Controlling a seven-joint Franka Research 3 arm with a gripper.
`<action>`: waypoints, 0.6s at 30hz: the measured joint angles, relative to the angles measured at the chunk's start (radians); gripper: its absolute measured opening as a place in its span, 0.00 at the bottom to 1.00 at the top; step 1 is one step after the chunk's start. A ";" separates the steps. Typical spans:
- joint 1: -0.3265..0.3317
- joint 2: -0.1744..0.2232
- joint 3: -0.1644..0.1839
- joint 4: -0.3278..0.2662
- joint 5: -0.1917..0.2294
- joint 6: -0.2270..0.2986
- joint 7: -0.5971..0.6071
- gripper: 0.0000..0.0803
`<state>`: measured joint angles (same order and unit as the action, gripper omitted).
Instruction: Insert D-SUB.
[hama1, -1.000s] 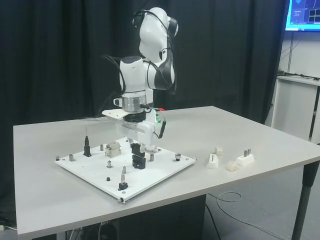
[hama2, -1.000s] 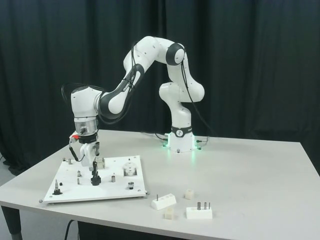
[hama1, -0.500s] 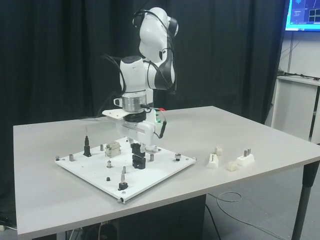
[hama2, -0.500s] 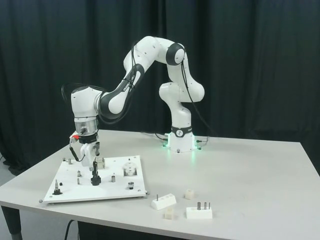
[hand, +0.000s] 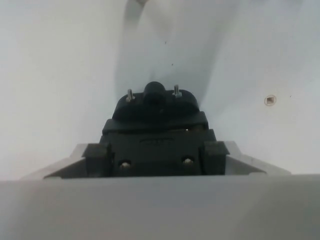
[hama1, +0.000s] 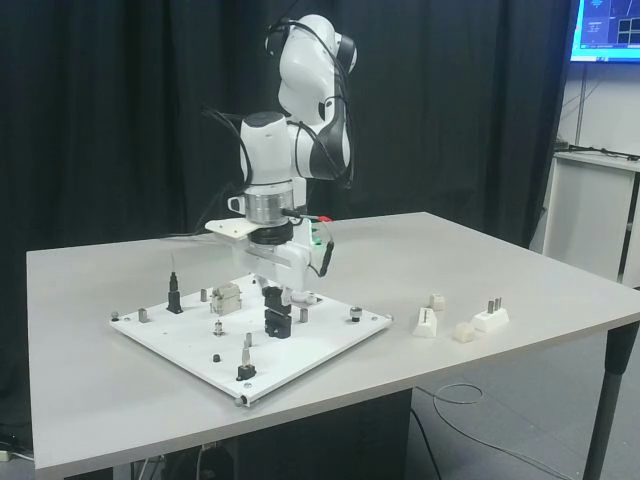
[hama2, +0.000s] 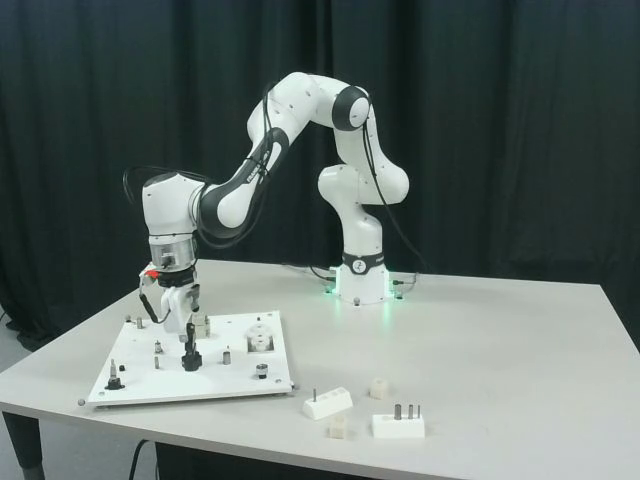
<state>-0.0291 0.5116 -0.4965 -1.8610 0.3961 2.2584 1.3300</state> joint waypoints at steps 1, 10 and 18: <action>0.000 0.000 0.001 0.000 0.000 0.000 0.000 0.48; 0.001 0.002 0.002 0.000 0.001 0.004 0.000 0.48; 0.000 0.006 0.001 -0.001 0.001 0.010 0.000 0.48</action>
<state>-0.0287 0.5181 -0.4951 -1.8616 0.3967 2.2684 1.3300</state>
